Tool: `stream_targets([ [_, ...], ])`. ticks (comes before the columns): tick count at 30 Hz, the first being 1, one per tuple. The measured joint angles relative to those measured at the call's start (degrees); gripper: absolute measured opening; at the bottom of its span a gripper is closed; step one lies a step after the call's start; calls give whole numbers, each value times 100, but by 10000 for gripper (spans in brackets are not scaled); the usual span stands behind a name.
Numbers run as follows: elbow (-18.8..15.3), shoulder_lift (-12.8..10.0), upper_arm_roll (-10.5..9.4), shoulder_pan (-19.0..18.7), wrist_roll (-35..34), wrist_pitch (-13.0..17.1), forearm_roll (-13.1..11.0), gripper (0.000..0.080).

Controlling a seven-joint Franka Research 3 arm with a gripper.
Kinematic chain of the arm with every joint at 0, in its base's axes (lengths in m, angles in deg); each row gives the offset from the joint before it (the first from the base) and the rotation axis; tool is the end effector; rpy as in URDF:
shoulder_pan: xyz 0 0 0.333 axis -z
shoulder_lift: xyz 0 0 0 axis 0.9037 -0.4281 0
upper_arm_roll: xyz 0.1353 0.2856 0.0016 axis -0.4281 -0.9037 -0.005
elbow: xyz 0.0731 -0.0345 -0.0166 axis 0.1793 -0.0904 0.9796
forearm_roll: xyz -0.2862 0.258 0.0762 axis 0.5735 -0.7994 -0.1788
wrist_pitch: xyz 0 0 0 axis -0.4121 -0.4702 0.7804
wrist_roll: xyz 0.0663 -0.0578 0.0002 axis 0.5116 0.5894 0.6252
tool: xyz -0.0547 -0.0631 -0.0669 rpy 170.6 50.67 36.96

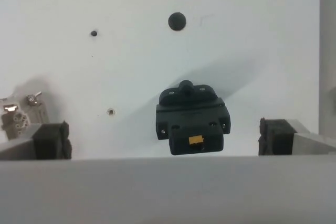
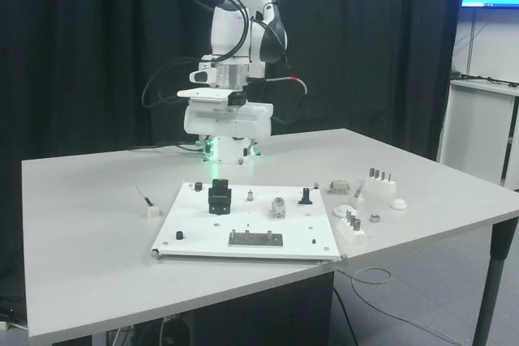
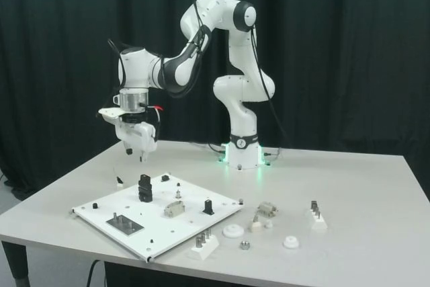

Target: Pick Ethernet.

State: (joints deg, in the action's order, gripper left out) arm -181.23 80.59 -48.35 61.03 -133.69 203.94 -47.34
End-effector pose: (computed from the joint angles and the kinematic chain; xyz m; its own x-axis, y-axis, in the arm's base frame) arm 0.5164 -0.2487 0.3629 0.1728 -0.9837 0.0489 -0.9841 -0.1745 -0.0328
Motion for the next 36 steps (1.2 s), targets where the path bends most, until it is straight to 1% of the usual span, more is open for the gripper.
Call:
stream_targets([
  [9, 70, 24, -4, -28, -34, -52, 50, 800],
  [24, 84, 136, -7, -76, -103, -102, 118, 800],
  [31, 84, 220, -28, -154, -208, -262, 118, 800],
  [36, 83, 329, -52, -299, -637, -422, 117, 800],
])
